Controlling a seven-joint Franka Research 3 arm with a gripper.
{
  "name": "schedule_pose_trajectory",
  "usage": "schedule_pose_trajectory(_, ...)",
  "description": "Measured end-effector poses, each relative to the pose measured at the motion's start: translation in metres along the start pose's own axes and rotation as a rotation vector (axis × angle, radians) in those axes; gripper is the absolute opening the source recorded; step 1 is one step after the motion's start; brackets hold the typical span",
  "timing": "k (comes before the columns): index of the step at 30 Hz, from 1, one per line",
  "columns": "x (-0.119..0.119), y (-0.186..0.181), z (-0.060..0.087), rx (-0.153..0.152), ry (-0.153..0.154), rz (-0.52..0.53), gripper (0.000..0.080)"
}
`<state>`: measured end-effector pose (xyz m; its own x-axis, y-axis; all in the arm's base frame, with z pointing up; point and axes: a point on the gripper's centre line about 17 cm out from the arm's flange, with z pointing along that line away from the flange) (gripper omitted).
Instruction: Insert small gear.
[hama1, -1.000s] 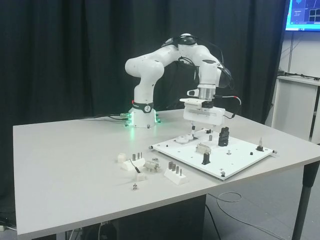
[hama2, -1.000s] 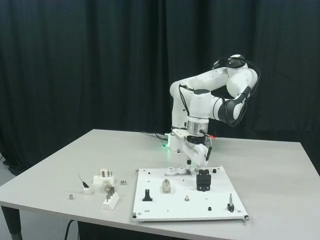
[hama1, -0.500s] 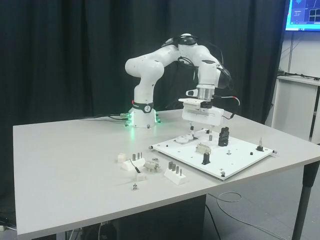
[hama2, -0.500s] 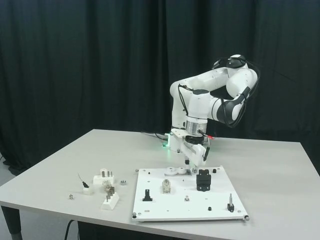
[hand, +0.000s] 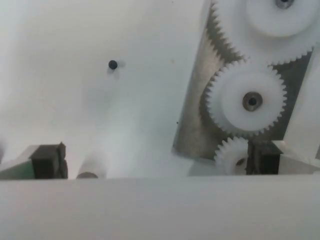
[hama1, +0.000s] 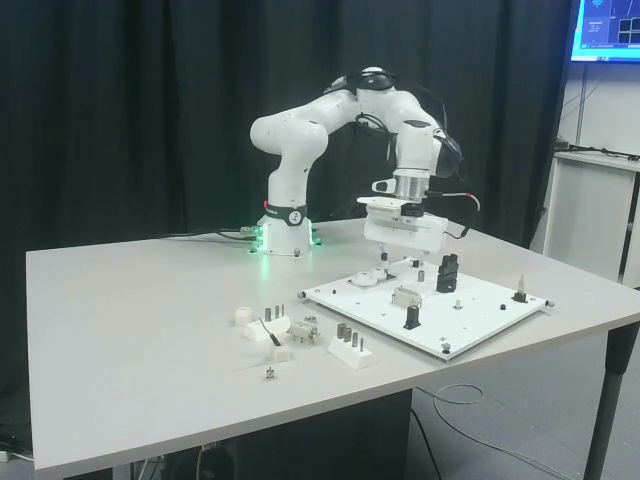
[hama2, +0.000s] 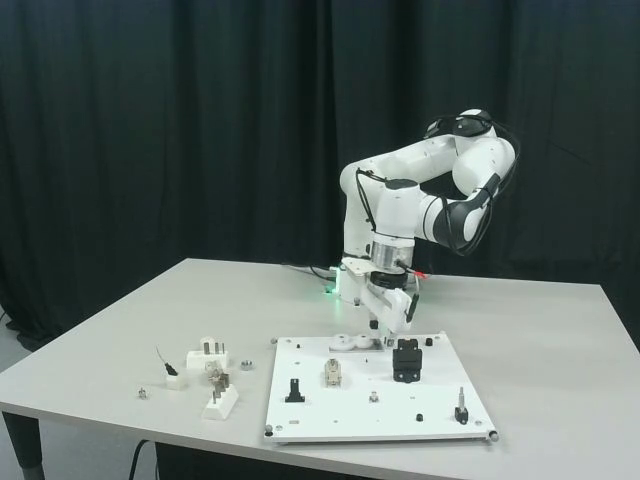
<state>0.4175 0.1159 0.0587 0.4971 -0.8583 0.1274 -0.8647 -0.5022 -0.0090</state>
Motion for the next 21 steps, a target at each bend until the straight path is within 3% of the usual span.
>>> schedule_pose_trajectory(21,-0.0023,-0.0044,0.0073,0.004,0.023,-0.018,0.0800)
